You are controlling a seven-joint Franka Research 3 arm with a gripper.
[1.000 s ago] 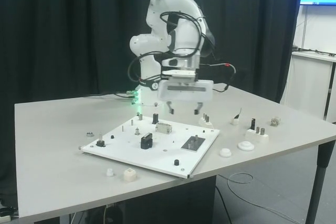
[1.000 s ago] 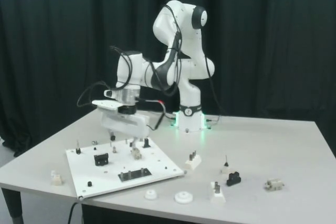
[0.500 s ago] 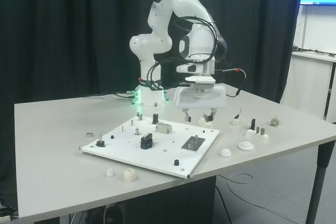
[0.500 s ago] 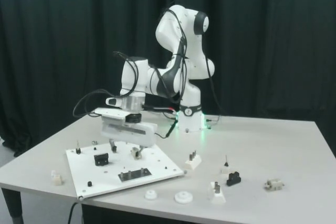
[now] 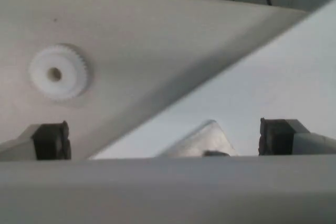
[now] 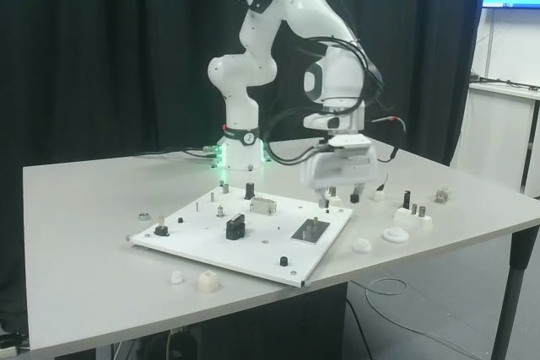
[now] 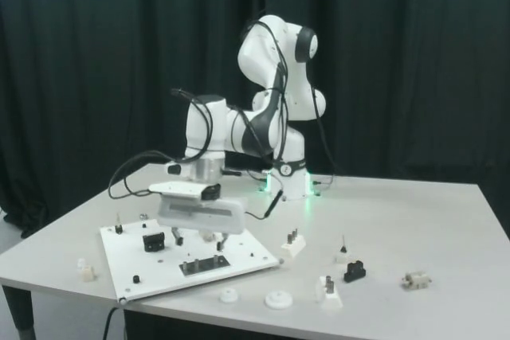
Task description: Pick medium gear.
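A white toothed gear [image 5: 58,72] with a centre hole lies flat on the grey table, off to one side of my fingers in the wrist view. It looks like the smaller round white gear [image 6: 362,245] [image 7: 229,295] just past the white board's corner; a wider gear [image 6: 395,234] [image 7: 278,300] lies beside it. My gripper [image 5: 163,139] [image 6: 342,199] [image 7: 199,240] hangs open and empty low over the board's edge, above a grey metal plate [image 5: 202,142] [image 6: 310,229]. It is apart from the gear.
The white board [image 6: 253,250] carries black blocks [image 6: 234,227], pins and the metal plate. White holders with pegs [image 6: 413,215] [image 7: 292,244] stand on the table beyond the gears. Small white pieces [image 6: 207,280] lie near the table's front edge.
The arm has swung across the board from its rear side towards the corner by the gears, and the gripper has come lower. The fingers stay apart.
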